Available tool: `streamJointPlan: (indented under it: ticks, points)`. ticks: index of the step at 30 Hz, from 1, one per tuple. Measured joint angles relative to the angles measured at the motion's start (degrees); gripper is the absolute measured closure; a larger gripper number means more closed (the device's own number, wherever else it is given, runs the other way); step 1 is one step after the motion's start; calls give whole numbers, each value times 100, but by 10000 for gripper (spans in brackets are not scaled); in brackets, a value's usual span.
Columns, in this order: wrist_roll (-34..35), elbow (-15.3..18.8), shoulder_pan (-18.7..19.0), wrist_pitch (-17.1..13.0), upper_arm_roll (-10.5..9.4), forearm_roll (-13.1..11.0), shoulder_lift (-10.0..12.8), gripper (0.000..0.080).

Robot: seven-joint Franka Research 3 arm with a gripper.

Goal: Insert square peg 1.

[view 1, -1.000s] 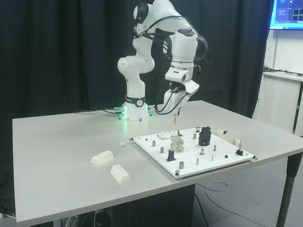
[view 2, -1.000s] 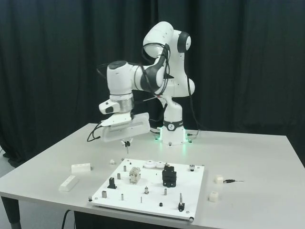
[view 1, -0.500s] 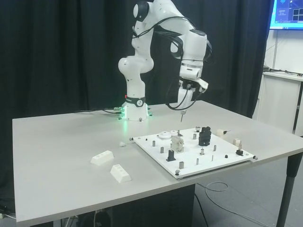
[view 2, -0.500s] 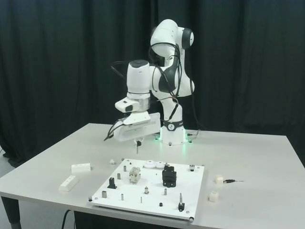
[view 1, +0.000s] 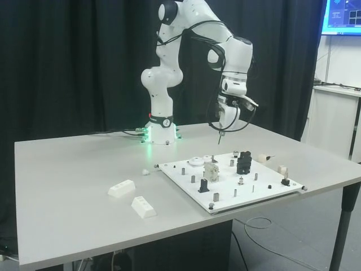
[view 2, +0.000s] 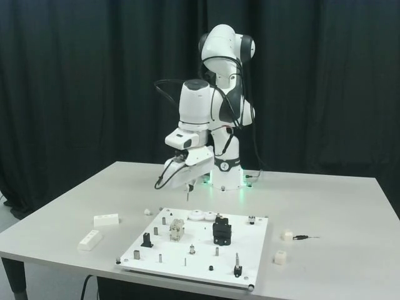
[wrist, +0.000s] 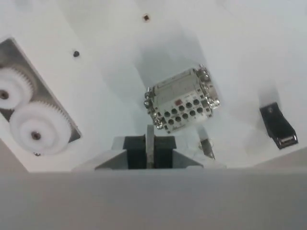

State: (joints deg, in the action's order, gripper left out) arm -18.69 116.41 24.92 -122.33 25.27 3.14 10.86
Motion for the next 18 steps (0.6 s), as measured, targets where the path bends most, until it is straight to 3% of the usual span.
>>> streamJointPlan:
  ticks: [11,18]
  points:
    - [-956,115,0,-130,-172,66,-12,772]
    - [-1563,283,0,-415,-222,54,-25,772]
